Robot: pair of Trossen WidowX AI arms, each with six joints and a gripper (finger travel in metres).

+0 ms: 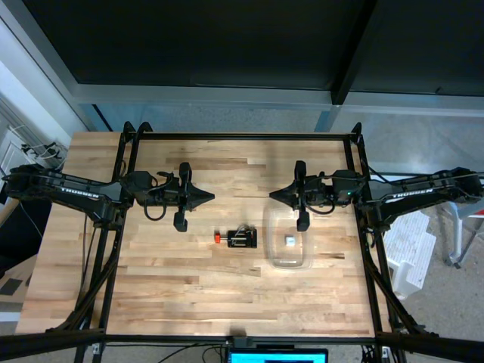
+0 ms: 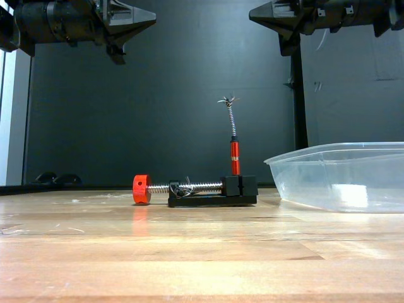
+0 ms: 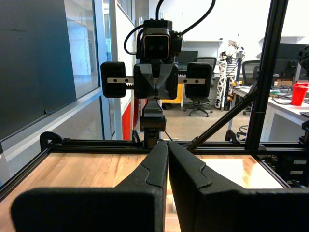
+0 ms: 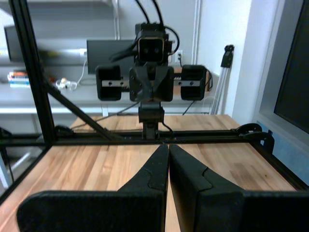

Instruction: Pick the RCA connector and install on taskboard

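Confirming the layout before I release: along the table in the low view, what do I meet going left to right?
Red knob → black vise → connector, upright on the vise's right end → clear tray. Overhead: left end effector shut at upper left, right end effector shut at upper right; neither holds anything.

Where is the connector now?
Low view: connector stands upright on the vise, left of the clear tray, nothing holding it. The left gripper and right gripper hang high either side, shut.
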